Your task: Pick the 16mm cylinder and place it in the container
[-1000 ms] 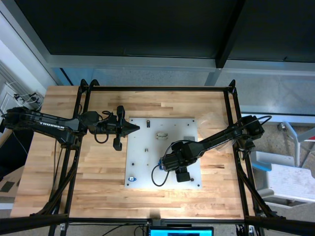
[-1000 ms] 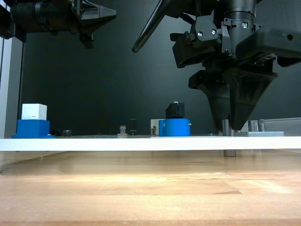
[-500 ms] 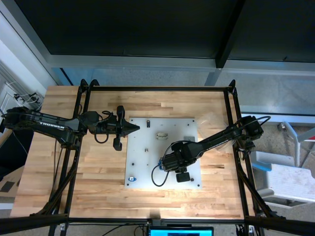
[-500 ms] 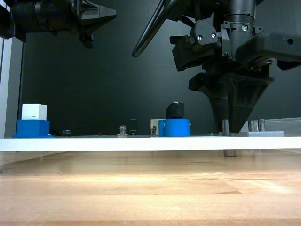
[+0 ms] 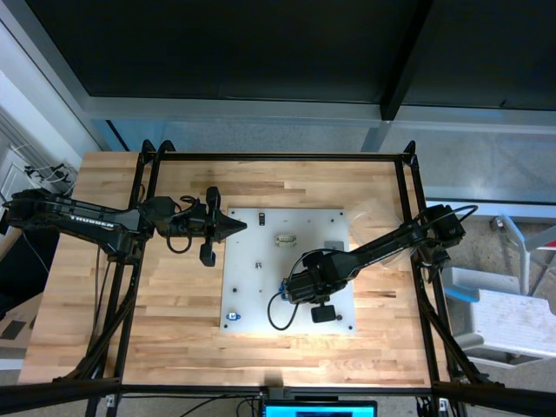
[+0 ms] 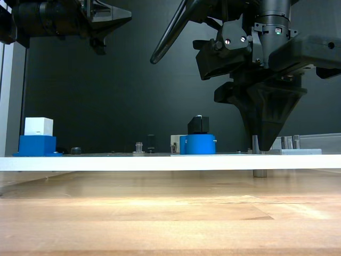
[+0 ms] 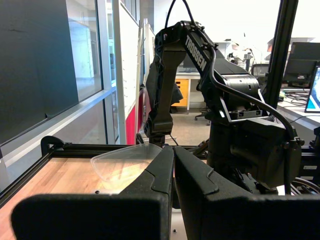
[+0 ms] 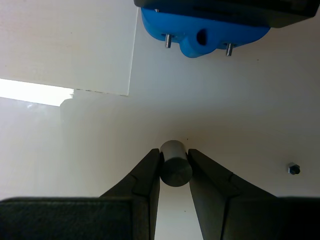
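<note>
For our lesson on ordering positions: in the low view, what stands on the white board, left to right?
white cube on blue base → blue round part → 16mm cylinder in the right pincer → grey block. Overhead, the left pincer is shut, high at left.

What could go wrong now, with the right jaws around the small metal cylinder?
1. The right gripper holds the small silvery-grey metal cylinder only at the tips of its jaws, so it may slip when lifted.
2. The rounded blue part stands close by; the path to the clear plastic container might brush it.
The left gripper hangs parked, jaws shut, over the left edge of the flat white board: no hazard.
</note>
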`<move>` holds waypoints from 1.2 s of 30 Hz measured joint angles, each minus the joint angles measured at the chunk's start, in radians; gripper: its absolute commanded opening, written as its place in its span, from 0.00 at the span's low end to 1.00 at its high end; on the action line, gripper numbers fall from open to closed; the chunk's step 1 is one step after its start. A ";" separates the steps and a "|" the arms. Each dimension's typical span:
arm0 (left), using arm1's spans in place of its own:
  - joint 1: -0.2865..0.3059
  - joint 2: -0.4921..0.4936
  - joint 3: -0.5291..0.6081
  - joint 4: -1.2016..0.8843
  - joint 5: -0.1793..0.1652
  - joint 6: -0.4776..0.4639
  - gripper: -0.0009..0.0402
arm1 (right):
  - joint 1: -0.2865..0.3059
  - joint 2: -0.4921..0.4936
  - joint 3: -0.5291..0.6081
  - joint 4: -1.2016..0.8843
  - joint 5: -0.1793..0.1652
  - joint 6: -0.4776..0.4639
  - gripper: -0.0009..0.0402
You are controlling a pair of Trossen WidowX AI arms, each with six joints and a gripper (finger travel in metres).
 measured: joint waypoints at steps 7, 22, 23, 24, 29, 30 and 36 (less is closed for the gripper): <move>0.000 0.000 0.000 0.000 0.000 0.000 0.02 | 0.000 -0.002 0.000 0.000 0.000 0.000 0.07; 0.000 0.000 0.000 0.000 0.000 0.000 0.02 | 0.000 -0.072 0.000 -0.037 -0.001 -0.004 0.08; 0.000 0.000 0.000 0.000 0.000 0.000 0.02 | 0.000 -0.084 0.000 -0.047 -0.001 -0.004 0.08; 0.000 0.000 0.000 0.000 0.000 0.000 0.02 | 0.000 -0.095 0.000 -0.055 0.002 -0.004 0.08; 0.000 0.000 0.000 0.000 0.000 0.000 0.02 | -0.001 -0.146 0.003 -0.080 0.002 -0.004 0.08; 0.000 0.000 0.000 0.000 0.000 0.000 0.02 | -0.001 -0.156 0.003 -0.085 0.002 -0.004 0.08; 0.000 0.000 0.000 0.000 0.000 0.000 0.02 | -0.003 -0.212 0.003 -0.127 0.002 -0.004 0.08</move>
